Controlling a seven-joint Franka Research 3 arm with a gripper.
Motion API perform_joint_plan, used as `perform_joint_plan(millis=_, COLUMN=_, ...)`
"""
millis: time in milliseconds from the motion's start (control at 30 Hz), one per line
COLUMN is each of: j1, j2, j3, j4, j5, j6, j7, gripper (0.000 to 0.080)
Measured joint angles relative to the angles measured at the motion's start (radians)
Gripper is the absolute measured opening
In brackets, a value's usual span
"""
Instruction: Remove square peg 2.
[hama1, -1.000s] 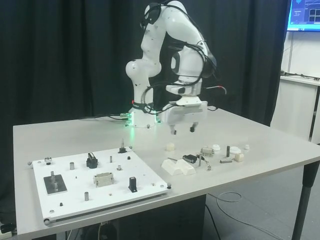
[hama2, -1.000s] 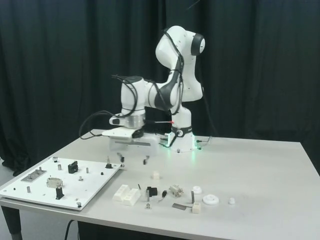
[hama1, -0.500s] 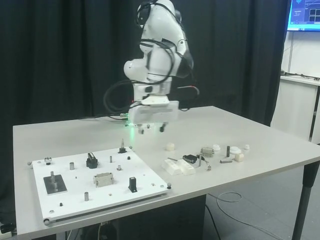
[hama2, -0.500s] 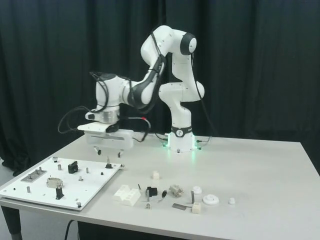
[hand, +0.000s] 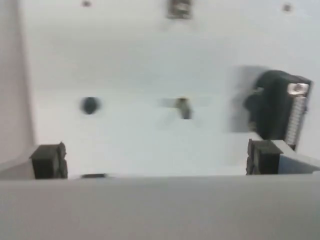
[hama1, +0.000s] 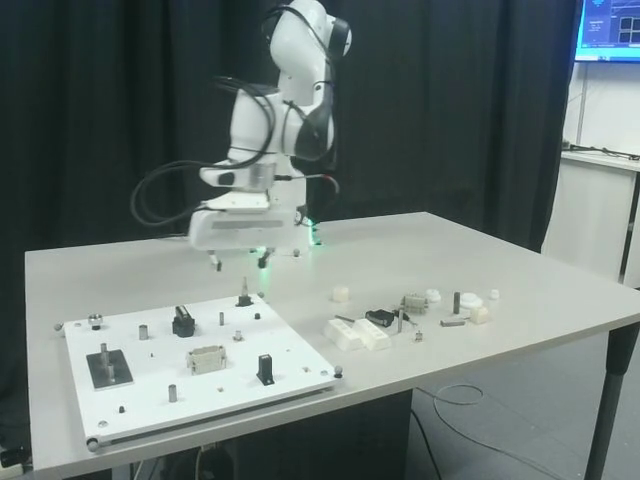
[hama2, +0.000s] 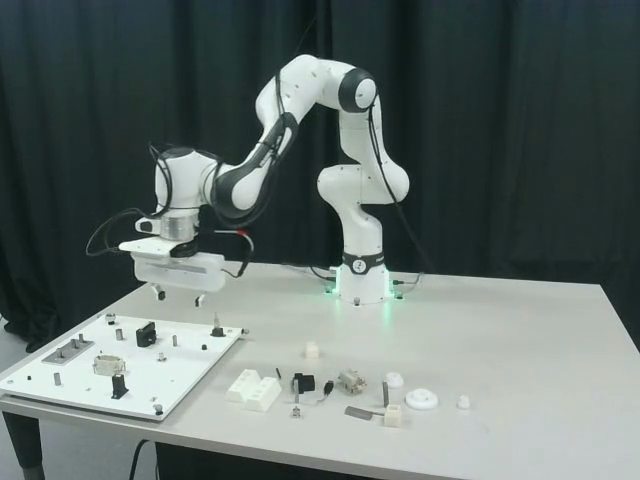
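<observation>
The white board (hama1: 150, 378) (hama2: 182, 375) lies at the table's front corner and carries several small upright pegs. I cannot tell which of them is square peg 2. My gripper (hama1: 238, 263) (hama2: 180, 296) hangs open above the board's far side, holding nothing. In the wrist view the gripper (hand: 156, 159) shows both black fingertips (hand: 49, 161) wide apart over the board (hand: 150, 60). A small grey peg (hand: 183, 107) (hama1: 221, 318) (hama2: 174, 340) stands below them. Beside it sits a black connector (hand: 277, 110) (hama1: 182, 322) (hama2: 146, 334).
The board also holds a grey plate with a post (hama1: 108, 368), a grey connector (hama1: 205, 358) and a black holder (hama1: 265, 368). Loose parts lie on the table beside it: white blocks (hama1: 356, 333) (hama2: 254, 388), small white and grey pieces (hama1: 455, 302) (hama2: 400, 395).
The arm has swung from above the loose parts across to the board's far side. The gripper stayed open and holds nothing.
</observation>
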Motion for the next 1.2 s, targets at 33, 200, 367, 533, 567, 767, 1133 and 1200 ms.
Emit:
perform_joint_plan(millis=33, j1=-0.01, j2=0.006, j3=0.0, j4=0.0, j5=0.013, j6=0.009, j7=-0.01, gripper=0.08)
perform_joint_plan(millis=200, j1=-0.044, j2=0.044, j3=0.001, j4=0.0, j5=0.098, j6=0.054, j7=-0.077, gripper=0.08)
perform_joint_plan(millis=367, j1=-0.059, j2=0.093, j3=0.002, j4=0.001, j5=0.196, j6=0.087, j7=-0.144, gripper=0.08)
perform_joint_plan(millis=533, j1=-0.061, j2=0.136, j3=0.002, j4=0.007, j5=0.267, j6=0.107, j7=-0.188, gripper=0.08)
perform_joint_plan(millis=567, j1=-0.061, j2=0.144, j3=0.003, j4=0.009, j5=0.276, j6=0.11, j7=-0.194, gripper=0.08)
perform_joint_plan(millis=767, j1=-0.061, j2=0.186, j3=0.004, j4=0.025, j5=0.308, j6=0.119, j7=-0.223, gripper=0.08)
perform_joint_plan(millis=1133, j1=-0.078, j2=0.228, j3=0.021, j4=0.046, j5=0.313, j6=0.118, j7=-0.228, gripper=0.08)
perform_joint_plan(millis=1200, j1=-0.084, j2=0.231, j3=0.027, j4=0.048, j5=0.314, j6=0.118, j7=-0.228, gripper=0.08)
